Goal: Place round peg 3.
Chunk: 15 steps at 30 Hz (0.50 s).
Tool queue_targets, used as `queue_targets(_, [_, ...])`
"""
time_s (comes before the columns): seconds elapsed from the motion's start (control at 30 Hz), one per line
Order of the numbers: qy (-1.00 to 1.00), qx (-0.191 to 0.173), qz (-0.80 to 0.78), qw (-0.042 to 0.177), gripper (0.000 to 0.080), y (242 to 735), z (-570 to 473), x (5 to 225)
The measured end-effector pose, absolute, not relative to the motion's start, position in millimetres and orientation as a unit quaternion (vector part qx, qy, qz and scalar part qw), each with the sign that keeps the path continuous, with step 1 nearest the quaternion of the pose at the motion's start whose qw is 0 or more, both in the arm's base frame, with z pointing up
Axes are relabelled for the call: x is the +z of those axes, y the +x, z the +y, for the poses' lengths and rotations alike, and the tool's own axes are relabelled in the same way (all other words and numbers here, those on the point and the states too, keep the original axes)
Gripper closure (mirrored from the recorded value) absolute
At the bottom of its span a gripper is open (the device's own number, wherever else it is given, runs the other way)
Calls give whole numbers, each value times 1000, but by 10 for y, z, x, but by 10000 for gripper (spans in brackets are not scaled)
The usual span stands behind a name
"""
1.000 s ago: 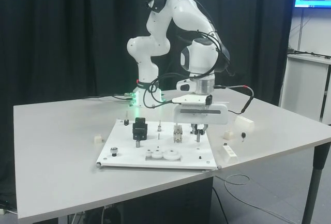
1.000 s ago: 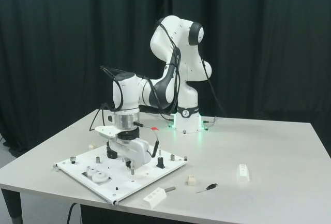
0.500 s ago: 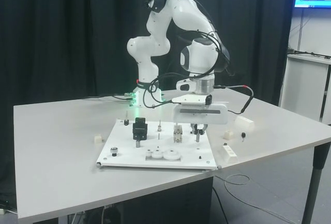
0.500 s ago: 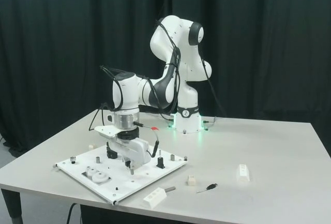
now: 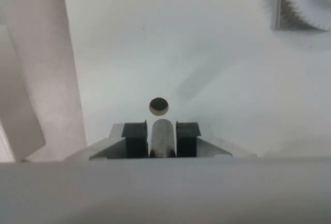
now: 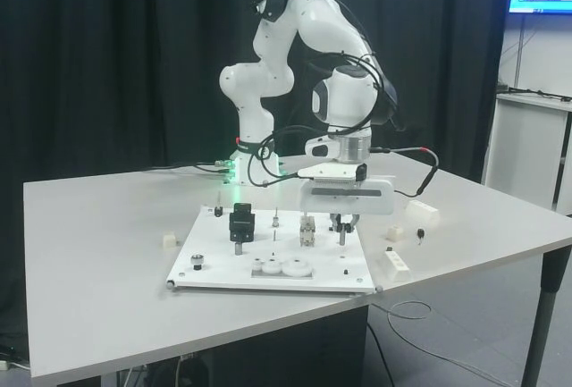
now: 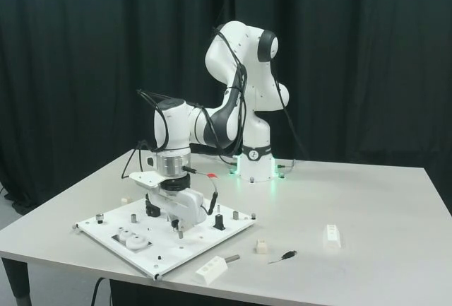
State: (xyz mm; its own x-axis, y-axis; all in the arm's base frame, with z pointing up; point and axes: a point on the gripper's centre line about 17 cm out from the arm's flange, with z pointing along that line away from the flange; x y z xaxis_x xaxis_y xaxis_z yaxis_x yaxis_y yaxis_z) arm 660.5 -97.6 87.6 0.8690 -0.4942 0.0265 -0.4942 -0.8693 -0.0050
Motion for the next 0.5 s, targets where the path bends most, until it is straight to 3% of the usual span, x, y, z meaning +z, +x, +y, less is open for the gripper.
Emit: queue_targets(0.5, [970, 24, -242, -5, 689, 6728, -750, 936])
